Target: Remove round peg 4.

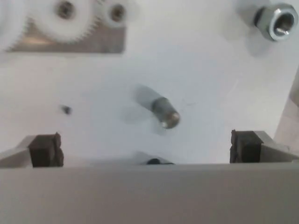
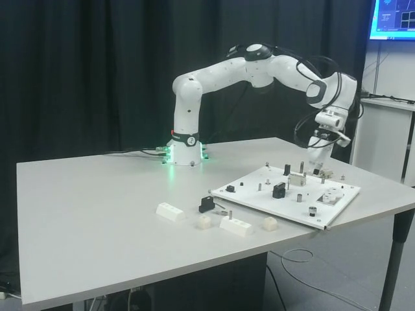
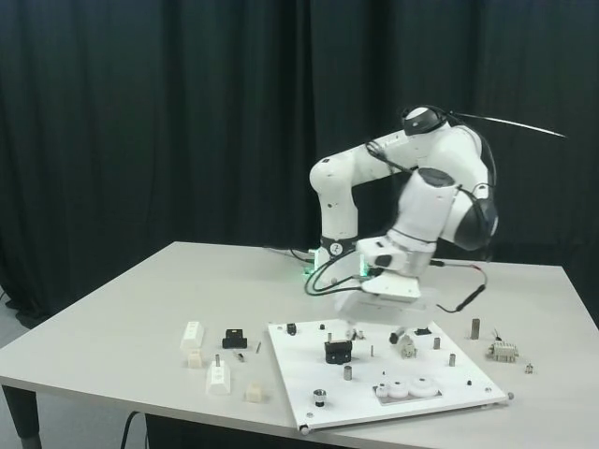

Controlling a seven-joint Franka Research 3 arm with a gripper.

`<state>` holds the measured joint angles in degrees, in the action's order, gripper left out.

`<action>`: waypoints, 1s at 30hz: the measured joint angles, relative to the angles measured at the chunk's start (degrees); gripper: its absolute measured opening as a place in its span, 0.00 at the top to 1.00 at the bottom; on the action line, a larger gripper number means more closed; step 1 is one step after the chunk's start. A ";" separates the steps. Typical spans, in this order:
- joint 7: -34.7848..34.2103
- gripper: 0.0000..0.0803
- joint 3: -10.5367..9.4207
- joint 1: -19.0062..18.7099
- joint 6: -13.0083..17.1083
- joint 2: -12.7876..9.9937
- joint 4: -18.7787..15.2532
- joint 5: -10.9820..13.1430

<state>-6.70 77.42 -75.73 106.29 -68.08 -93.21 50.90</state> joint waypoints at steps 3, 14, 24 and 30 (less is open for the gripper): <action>1.87 0.00 0.02 0.98 -0.20 0.00 -0.96 1.76; 6.70 0.00 0.01 3.43 -0.65 -0.49 -3.69 8.85; 8.89 0.00 -0.08 4.66 0.03 -2.56 -4.73 15.83; 9.50 0.00 -0.48 4.88 0.55 -3.12 -5.36 17.53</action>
